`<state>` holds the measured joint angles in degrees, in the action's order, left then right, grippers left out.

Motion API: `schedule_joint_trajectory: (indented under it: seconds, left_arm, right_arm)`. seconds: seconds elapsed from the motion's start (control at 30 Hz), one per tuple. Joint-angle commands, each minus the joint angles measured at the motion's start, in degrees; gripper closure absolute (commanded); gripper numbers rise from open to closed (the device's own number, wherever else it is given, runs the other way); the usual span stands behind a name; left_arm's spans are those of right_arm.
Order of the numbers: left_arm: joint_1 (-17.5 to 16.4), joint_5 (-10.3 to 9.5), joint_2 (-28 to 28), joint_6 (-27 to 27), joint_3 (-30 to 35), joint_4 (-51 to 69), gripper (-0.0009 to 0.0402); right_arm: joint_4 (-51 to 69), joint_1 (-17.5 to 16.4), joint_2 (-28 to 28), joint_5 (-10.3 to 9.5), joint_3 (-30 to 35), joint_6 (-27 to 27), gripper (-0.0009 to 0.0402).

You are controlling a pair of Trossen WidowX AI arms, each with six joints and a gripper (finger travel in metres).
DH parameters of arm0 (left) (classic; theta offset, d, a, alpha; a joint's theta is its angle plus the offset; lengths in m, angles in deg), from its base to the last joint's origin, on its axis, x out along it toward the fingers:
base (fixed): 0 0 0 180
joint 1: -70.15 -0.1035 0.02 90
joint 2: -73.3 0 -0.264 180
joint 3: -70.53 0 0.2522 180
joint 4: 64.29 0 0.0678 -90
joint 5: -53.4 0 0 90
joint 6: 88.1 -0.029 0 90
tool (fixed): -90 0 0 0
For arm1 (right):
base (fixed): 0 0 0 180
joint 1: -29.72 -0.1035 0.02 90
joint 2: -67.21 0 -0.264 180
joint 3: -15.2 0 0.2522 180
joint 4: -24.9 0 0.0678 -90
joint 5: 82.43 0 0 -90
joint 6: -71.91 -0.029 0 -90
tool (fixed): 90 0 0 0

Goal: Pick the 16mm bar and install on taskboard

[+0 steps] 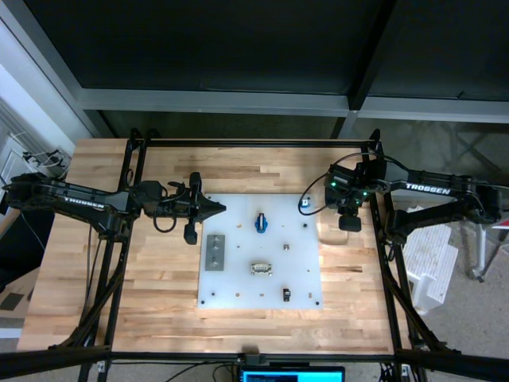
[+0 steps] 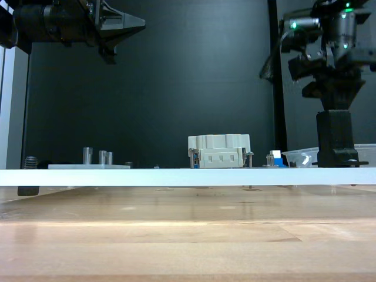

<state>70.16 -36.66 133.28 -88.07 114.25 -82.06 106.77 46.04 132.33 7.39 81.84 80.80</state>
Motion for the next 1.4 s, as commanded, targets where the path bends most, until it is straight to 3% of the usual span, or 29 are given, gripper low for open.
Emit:
schedule_joint_trajectory:
  seconds: [0.03,0.23,0.5,0.73,0.83,1.13,1.4]
  left_arm:
    - [0.00,0.02,0.02,-0.02,0.00,-0.02,0.0393]
    - [0.00,0.02,0.02,-0.02,0.00,0.00,0.0393]
    - [0.00,0.02,0.00,-0.02,0.00,-0.02,0.0393]
    - [0.00,0.02,0.02,-0.02,0.00,-0.02,0.0393]
    - [0.00,0.02,0.02,-0.02,0.00,0.00,0.0393]
    - [0.00,0.02,0.00,-0.02,0.00,0.00,0.0393]
    - [0.00,0.02,0.02,-0.02,0.00,-0.02,0.0393]
  right_arm:
    - [0.81,-3.23,0.00,0.13,2.01,-4.50,0.0389]
    - [2.34,-8.22,0.26,0.15,4.66,-8.96,0.0389]
    - [1.99,-19.71,3.82,0.61,7.06,-17.05,0.0389]
    - [1.18,-27.06,8.57,0.90,9.09,-23.47,0.0389]
    - [1.14,-30.03,11.34,2.32,11.23,-25.64,0.0389]
    - [0.81,-36.79,18.73,3.61,17.07,-33.03,0.0389]
    - [-0.31,-42.73,26.08,3.63,21.97,-38.40,0.0389]
